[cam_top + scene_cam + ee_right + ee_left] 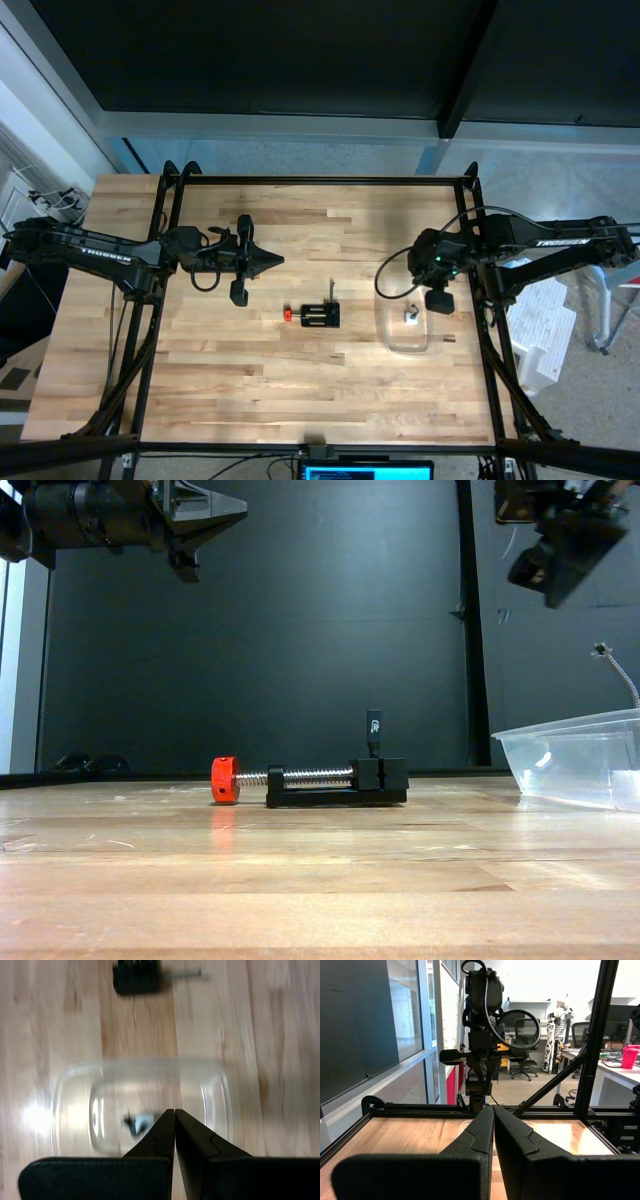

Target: Pick the USB-C connector and install on taskboard

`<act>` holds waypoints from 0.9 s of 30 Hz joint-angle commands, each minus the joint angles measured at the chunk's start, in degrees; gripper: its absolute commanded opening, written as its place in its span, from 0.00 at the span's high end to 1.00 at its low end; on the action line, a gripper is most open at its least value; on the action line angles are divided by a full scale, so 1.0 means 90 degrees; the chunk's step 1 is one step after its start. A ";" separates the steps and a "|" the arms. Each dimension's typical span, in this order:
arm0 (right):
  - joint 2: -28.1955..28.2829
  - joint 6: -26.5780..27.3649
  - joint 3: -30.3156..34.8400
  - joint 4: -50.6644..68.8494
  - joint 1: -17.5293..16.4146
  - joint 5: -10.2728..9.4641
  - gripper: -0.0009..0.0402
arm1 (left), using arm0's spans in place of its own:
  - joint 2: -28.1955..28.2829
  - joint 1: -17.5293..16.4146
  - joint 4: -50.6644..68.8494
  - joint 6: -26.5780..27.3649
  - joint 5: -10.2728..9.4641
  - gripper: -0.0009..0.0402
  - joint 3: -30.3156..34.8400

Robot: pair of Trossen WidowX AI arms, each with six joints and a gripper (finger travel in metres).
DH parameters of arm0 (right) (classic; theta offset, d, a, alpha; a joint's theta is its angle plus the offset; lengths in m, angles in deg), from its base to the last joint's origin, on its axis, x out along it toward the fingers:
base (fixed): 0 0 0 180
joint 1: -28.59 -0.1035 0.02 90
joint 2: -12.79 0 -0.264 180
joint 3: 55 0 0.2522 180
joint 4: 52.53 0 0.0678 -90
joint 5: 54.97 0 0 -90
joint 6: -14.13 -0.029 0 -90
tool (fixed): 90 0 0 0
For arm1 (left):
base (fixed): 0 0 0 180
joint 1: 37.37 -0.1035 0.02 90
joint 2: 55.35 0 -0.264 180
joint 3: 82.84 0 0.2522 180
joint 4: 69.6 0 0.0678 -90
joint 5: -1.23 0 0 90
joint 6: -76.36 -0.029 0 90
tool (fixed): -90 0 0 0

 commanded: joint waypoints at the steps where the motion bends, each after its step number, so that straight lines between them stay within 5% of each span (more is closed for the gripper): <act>1: -0.0007 -0.0112 -0.0005 0.0508 -0.0243 0.0155 0.98 | 0.0000 0.0000 0.0000 0.0000 0.0002 0.98 0.0000; 12: 0.0119 -0.1001 -0.0017 0.0981 -0.1166 0.0204 0.98 | 0.0002 -0.0002 0.0000 0.0000 0.0002 0.98 0.0000; 27: 0.0746 -0.1311 -0.0036 0.0797 -0.1246 0.0342 0.72 | 0.0002 0.0000 0.0000 0.0000 0.0002 0.98 0.0000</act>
